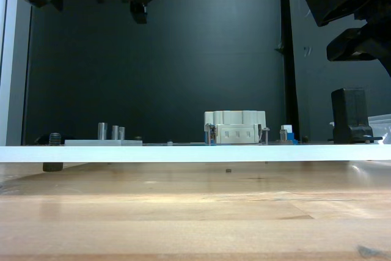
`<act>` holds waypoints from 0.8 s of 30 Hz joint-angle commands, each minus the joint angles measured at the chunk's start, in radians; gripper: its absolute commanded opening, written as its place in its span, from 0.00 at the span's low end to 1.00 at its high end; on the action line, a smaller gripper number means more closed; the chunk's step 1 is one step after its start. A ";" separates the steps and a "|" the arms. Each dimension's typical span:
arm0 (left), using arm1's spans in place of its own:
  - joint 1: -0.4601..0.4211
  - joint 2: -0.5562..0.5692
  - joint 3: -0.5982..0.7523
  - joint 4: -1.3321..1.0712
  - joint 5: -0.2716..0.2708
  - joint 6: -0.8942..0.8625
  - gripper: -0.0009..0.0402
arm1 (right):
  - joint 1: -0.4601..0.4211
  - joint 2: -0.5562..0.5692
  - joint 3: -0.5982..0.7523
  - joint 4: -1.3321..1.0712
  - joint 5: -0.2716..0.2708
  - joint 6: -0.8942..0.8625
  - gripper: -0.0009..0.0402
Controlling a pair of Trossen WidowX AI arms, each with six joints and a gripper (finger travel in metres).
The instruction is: Pick the 16mm bar and place in it's hole on the taskboard
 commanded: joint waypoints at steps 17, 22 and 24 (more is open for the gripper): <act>0.000 0.000 0.000 0.000 0.000 0.000 0.02 | 0.014 0.013 0.002 0.024 -0.002 0.003 0.02; 0.000 0.000 0.000 0.000 0.000 0.000 0.02 | 0.017 0.017 0.004 0.025 -0.005 0.001 0.02; 0.000 0.000 0.000 0.000 0.000 0.000 0.02 | 0.017 0.017 0.004 0.021 -0.005 0.000 0.02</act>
